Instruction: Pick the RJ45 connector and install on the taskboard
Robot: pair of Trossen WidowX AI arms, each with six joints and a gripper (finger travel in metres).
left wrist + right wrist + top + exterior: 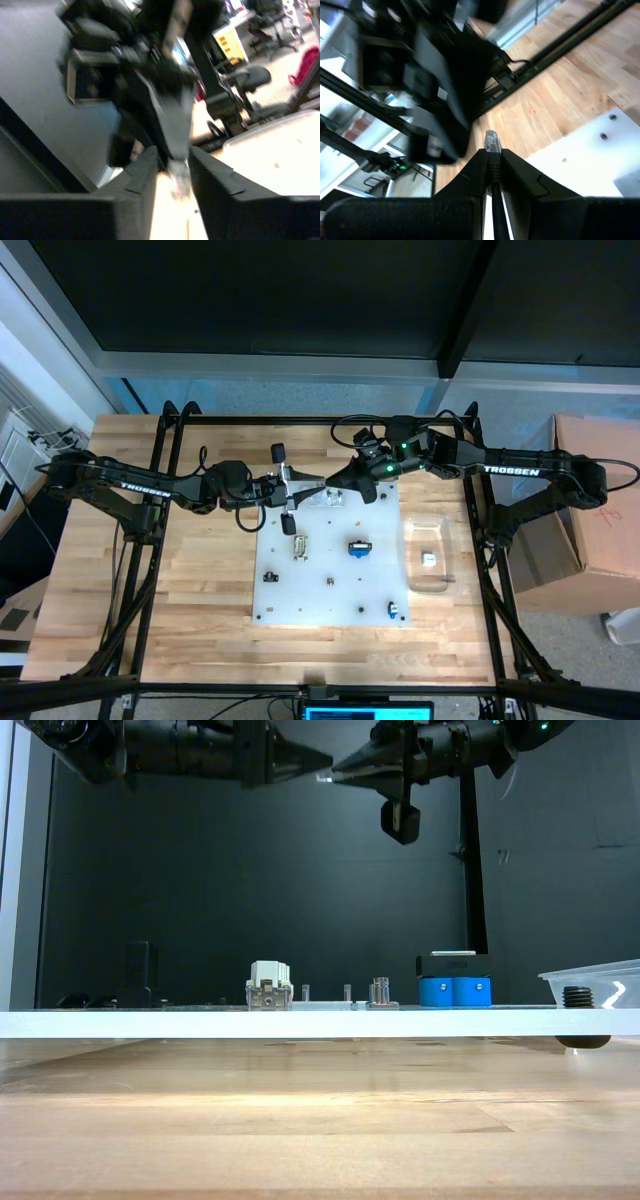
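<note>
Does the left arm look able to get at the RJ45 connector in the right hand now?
Probably yes: the right hand holds the RJ45 connector high above the board, its tip free, and the left hand is right at it, nothing between.

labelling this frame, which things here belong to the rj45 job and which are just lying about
Job: RJ45 connector, held in right gripper above taskboard; left gripper tip to tip with it.
Lying about: clear tray, cardboard box right of table, screen at near edge.
</note>
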